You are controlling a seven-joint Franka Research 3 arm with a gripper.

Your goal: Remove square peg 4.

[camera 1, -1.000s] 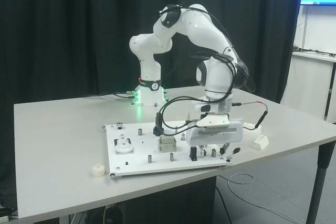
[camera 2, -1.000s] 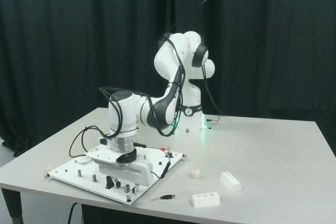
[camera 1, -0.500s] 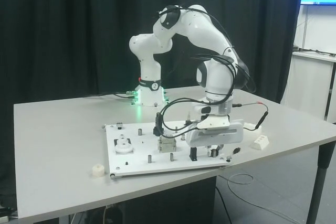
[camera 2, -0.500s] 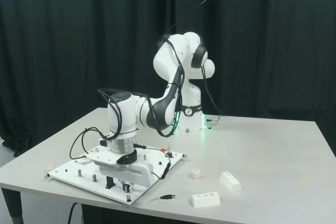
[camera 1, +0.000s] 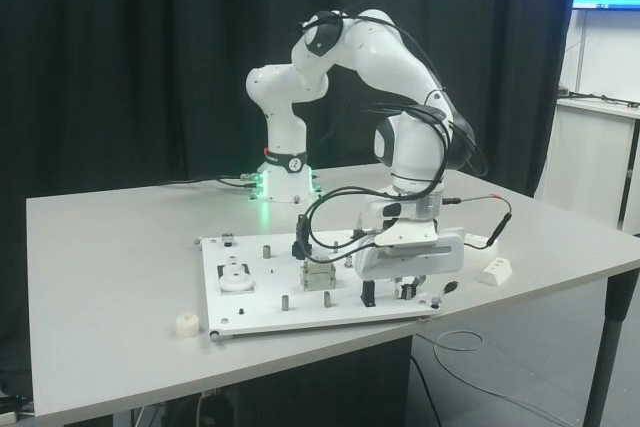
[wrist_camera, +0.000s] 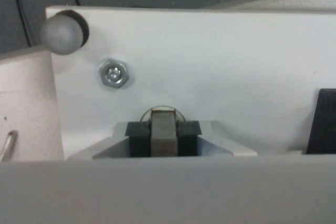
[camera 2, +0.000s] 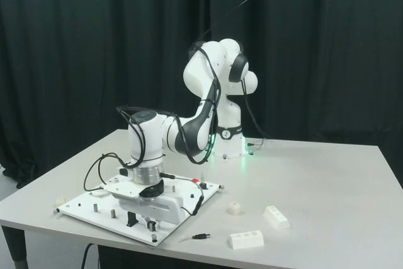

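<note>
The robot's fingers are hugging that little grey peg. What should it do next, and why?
Probably lift straight up, gently. In the wrist view the gripper has its black fingers against both sides of the square peg, which sits upright on the white board. Pulling sideways might jam it.

A lab: black curtains (camera 1: 120, 57), bolted arm (camera 1: 380, 67), grey table (camera 1: 110, 247).

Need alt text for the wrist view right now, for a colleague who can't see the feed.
A grey square peg stands upright between the gripper's two black fingertips, which sit against its sides, on the white board. Also on the board are a hex nut and a grey round knob at one corner.
</note>
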